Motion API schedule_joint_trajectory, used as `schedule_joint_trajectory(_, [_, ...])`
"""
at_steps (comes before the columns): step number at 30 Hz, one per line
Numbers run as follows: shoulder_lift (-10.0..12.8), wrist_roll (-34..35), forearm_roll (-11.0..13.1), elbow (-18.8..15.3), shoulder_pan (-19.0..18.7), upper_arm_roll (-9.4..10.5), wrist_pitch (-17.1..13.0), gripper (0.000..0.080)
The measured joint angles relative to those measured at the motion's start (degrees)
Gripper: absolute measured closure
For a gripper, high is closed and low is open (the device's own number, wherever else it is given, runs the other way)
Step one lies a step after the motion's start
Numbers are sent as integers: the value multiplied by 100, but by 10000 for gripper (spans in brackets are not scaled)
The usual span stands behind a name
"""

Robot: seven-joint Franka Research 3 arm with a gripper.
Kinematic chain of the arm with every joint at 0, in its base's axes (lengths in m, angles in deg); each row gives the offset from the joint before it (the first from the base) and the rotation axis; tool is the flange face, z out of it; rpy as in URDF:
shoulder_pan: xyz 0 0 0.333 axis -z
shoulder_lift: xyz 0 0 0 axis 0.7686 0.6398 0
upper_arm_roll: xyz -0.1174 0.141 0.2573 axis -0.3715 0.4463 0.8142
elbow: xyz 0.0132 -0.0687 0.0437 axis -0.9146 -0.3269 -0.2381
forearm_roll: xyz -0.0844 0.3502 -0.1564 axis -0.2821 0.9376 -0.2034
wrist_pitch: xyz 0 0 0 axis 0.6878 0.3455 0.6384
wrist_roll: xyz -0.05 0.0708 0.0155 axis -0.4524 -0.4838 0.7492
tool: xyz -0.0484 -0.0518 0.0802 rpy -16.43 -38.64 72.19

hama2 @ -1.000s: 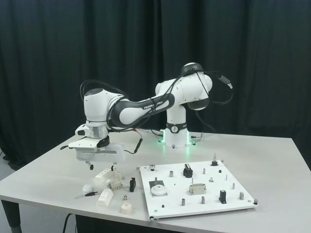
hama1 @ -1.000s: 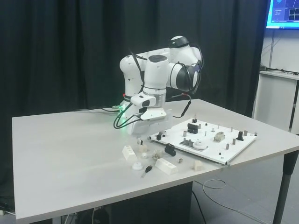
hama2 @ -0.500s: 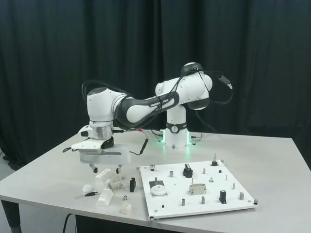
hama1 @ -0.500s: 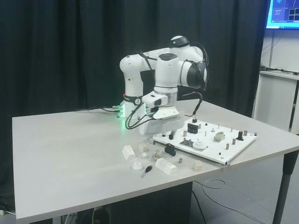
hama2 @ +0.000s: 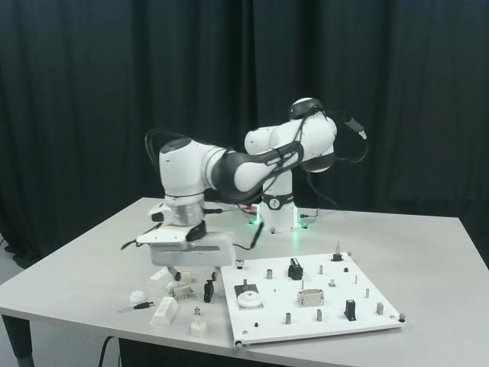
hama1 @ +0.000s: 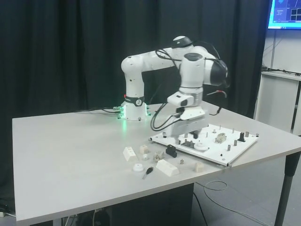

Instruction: Remove large gear.

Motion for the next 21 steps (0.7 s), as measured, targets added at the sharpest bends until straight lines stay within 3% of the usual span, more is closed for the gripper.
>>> schedule_joint_trajectory(21, [0,961,-470,-96,-864,95,15,3])
